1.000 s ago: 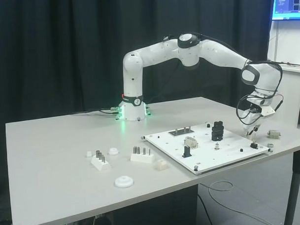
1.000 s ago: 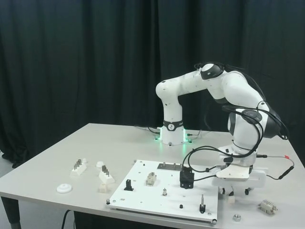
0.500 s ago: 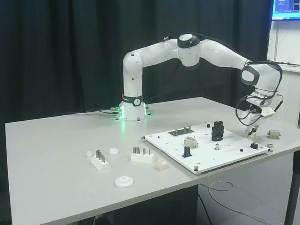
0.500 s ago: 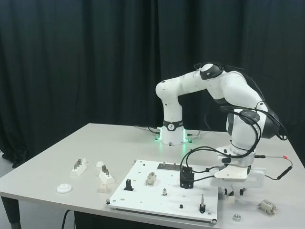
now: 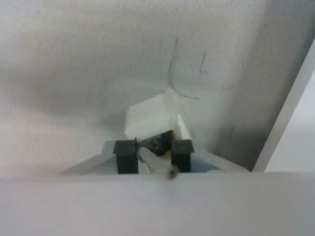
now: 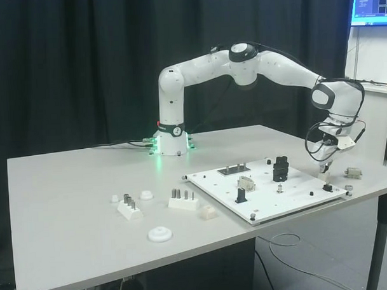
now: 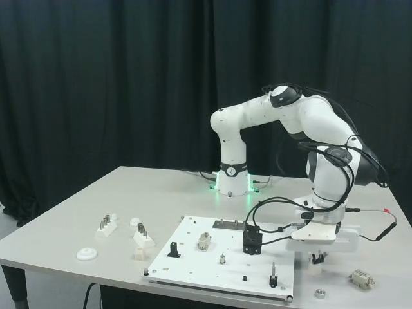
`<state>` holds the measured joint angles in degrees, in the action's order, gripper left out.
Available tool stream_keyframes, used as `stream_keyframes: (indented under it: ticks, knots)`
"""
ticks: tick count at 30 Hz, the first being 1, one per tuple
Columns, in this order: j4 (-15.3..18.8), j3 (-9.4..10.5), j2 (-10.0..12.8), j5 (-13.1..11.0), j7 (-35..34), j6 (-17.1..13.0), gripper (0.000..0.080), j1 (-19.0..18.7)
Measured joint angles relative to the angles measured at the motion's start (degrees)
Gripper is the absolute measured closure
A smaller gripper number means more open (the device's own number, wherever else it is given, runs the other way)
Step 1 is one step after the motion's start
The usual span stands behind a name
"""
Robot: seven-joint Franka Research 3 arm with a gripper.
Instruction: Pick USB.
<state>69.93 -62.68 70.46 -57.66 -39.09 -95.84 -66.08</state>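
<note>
One white arm [image 6: 241, 60] bolted to the grey surface [image 7: 96, 206], green light at its base.

One claw [image 5: 153, 156], two black fingers [image 5: 125, 156]. They are drawn in on a small dark piece, the USB plug [image 5: 158, 142], which sits pinched between them. A pale stub runs out of the grip toward the camera; cannot tell what it is.

One small white holder [image 5: 152, 118] lies on the surface directly under the claw, just off the board's edge. Cannot tell whether the plug is clear of the holder or touching it.

One white board [image 7: 219, 270] near the front edge of the surface, carrying several small fixtures, among them one black block [image 7: 251, 241] with a black cable.

Two white blocks with grey pins [image 7: 106, 225] [image 7: 143, 237] beside the board, on the side away from the claw. One white disc [image 7: 85, 253] near them.

One grey connector [image 7: 361, 278] and one nut [image 7: 318, 293] lie loose beyond the claw, well apart from the pin blocks.
</note>
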Motion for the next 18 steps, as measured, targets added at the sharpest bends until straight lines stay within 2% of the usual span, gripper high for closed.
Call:
stream_keyframes:
  ticks: [2,3,10,18]
  knots:
    - [-0.09,0.0,-0.23,0.0,0.0,0.2,0.0514,0.0]
    - [-0.11,0.0,-0.4,0.0,0.0,0.36,0.0692,0.0]
    - [-0.17,-0.31,-1.94,0.03,-0.06,1.84,0.0704,0.0]
    - [-0.55,-1.98,-3.29,0.04,-0.07,4.74,0.0704,-0.04]
